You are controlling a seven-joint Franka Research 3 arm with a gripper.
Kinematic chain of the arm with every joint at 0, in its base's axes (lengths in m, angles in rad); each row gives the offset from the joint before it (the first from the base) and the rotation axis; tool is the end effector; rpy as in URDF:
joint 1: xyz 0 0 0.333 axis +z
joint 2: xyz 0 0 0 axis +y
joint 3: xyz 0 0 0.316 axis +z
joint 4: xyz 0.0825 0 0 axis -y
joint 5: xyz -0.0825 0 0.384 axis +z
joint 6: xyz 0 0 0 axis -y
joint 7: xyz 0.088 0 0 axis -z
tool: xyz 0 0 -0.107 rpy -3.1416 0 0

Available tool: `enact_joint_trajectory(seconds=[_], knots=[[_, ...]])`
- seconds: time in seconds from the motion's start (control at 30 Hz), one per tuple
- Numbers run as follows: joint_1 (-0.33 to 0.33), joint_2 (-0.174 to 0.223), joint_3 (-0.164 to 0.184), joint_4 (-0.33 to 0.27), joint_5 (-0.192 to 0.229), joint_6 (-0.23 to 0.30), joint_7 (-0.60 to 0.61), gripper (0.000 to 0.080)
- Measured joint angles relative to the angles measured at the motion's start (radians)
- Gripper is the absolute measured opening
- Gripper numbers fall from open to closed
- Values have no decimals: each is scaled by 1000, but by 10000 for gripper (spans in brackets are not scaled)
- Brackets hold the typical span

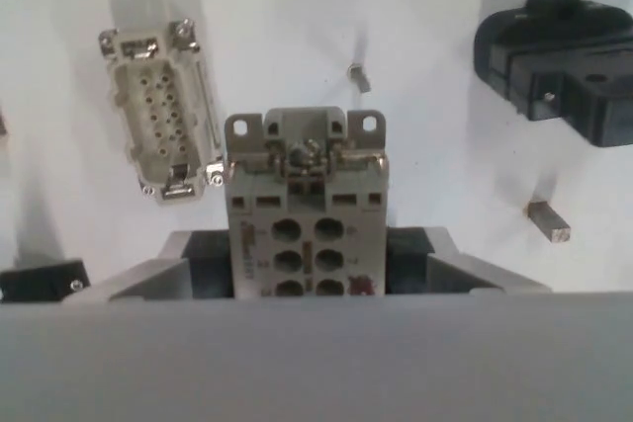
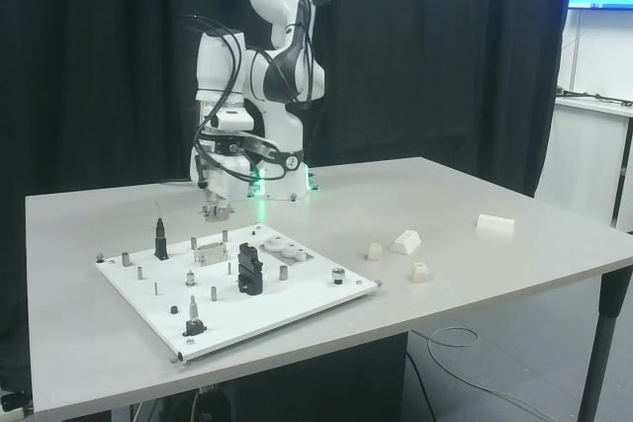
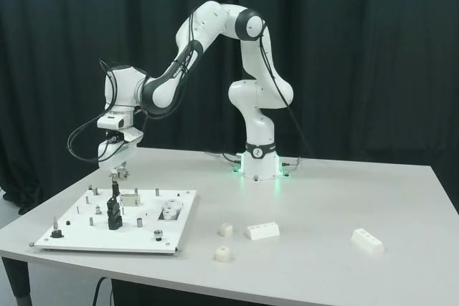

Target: Insert waterproof.

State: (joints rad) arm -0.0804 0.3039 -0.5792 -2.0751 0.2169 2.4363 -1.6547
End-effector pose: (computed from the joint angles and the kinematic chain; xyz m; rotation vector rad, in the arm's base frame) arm 0.4754 -0.3557 0.3156 2.7482 1.2733 0.0521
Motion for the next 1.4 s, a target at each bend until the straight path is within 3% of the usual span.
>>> enact_joint_trajectory(seconds=[0.23, 0.6, 1.4], knots=[[-7, 0, -11, -24, 55, 43, -62, 312], [-7, 0, -24, -47, 86, 64, -117, 312], [-8, 7, -26, -63, 88, 24, -194, 311]])
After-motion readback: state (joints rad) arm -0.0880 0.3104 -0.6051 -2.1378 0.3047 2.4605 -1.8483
